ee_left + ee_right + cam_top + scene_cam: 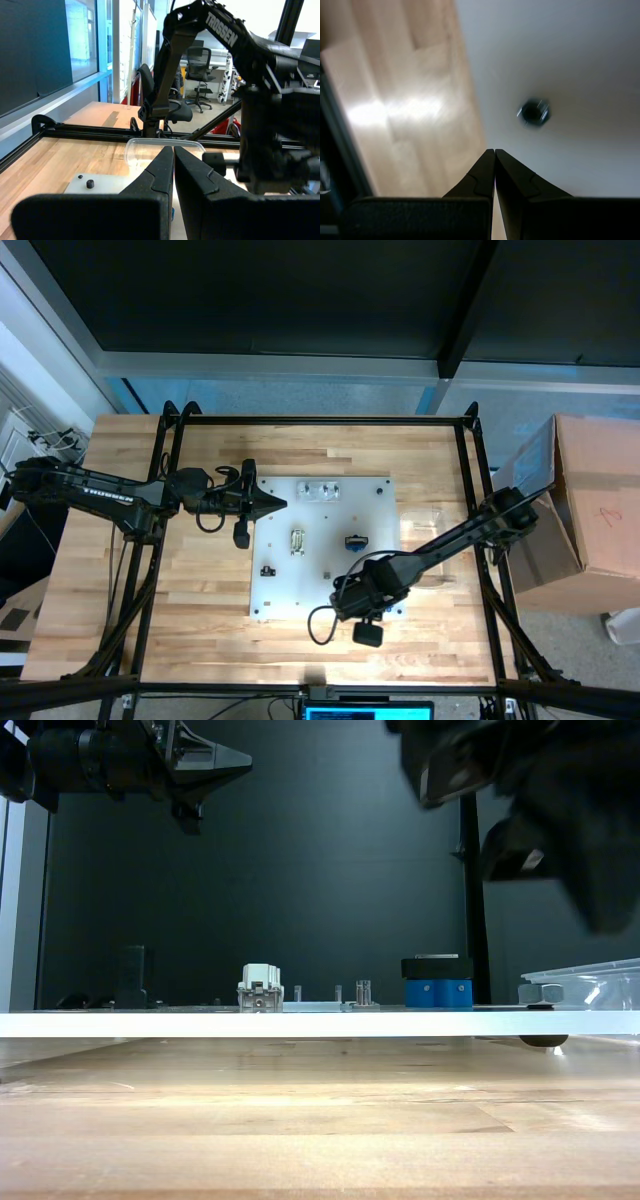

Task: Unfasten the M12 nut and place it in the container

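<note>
High view: the left gripper [278,504] hangs above the far left of the white board [300,585], fingers pressed together, empty. The right gripper [495,151], likewise pressed together and empty, hangs above the nut [534,112], which sits on its stud.

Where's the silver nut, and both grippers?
The nut [545,992]: low view, side face, on its stud [541,1007].
The left gripper [283,504]: high view, shut jaws' tip, above board's [300,585] left edge.
The right gripper [495,152]: right wrist view, shut jaws' tip, above board near nut.
</note>
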